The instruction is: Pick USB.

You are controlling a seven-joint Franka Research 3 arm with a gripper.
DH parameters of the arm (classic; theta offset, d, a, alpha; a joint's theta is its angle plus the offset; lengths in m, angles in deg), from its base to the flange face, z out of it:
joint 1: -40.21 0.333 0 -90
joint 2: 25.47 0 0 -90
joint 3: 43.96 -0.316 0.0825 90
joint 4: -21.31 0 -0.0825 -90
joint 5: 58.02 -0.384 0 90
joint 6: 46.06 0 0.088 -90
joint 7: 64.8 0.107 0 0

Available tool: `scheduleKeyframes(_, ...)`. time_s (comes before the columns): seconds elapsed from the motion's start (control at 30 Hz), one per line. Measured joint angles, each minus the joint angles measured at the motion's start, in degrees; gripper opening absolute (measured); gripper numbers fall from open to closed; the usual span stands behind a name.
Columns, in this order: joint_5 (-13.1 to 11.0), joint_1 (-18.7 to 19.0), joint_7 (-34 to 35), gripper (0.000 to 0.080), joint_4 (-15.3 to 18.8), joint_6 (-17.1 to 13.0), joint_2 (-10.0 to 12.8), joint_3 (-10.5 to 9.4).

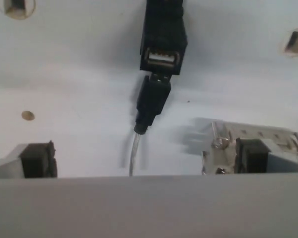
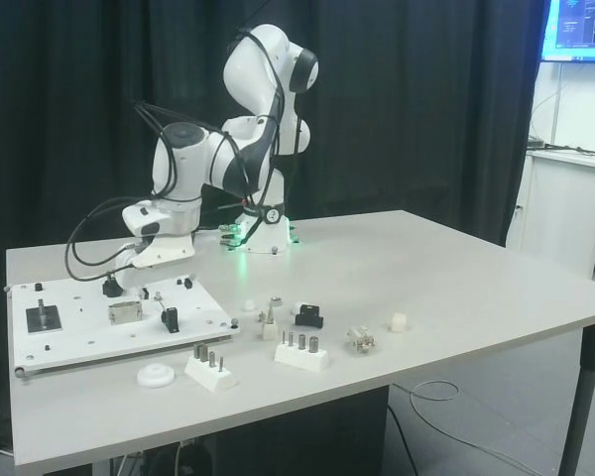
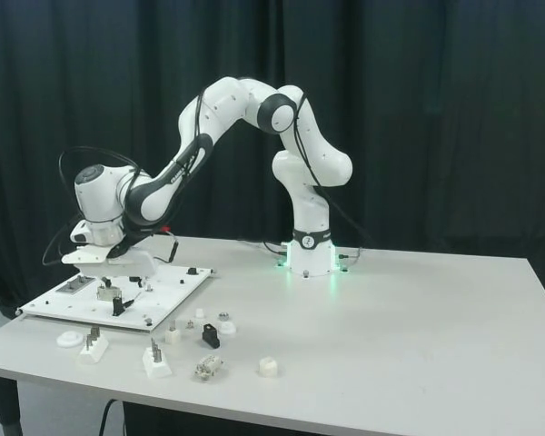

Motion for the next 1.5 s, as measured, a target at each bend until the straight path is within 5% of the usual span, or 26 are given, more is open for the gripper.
scheduleKeyframes(0.93,-2.51,0.85,0.3,0.08,9.23,-12.12,-1.68,-0.01)
scheduleKeyframes(1.5,-2.89,0.96,0.3,0.08,10.66,-14.83,-1.55,-0.04)
